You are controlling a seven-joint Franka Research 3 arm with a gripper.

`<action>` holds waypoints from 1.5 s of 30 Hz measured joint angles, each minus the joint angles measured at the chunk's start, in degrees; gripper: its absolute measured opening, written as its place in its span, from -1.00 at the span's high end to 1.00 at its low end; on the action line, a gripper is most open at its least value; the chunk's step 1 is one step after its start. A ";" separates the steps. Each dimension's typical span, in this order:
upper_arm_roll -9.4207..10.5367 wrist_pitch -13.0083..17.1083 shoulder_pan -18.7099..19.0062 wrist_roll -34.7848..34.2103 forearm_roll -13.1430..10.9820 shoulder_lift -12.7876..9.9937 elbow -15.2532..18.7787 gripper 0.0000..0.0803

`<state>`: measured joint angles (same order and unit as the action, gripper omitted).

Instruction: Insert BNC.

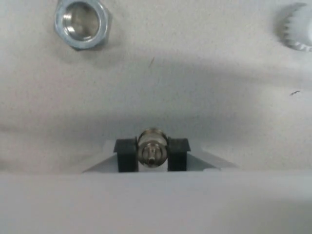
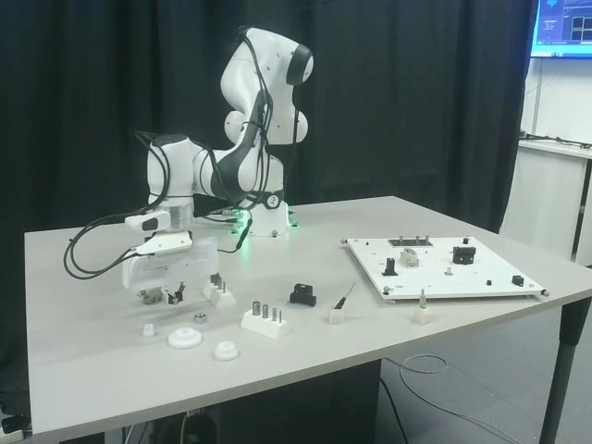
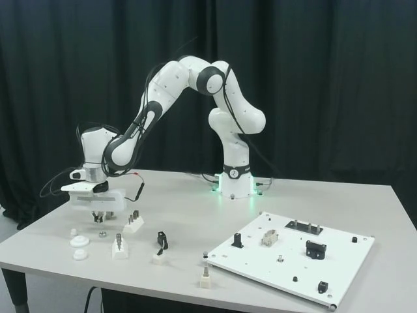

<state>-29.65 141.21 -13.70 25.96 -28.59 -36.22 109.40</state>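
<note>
Pincer (image 1: 152, 155) pinches the BNC connector (image 1: 152, 146) between black fingers (image 1: 126, 155), low over the grey bench (image 2: 83, 370) near its edge. A nut (image 1: 82, 22) lies close by. White board (image 3: 260, 264) sits well apart.

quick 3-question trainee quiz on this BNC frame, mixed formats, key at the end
1. True or false: the gripper is shut on the BNC connector.
2. Multiple choice: the gripper hangs over A) the white board, B) the table beside the small parts, far from the board, C) the arm's base.
3. Fill in: in the wrist view, the metal part lying on the table beyond the fingertips is a hex ___.

Key: 1 true; 2 B; 3 nut.
</note>
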 joint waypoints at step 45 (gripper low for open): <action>-0.14 -1.28 0.37 0.07 0.04 1.37 0.01 0.69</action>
<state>-29.78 139.92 -13.33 26.04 -28.56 -34.84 109.41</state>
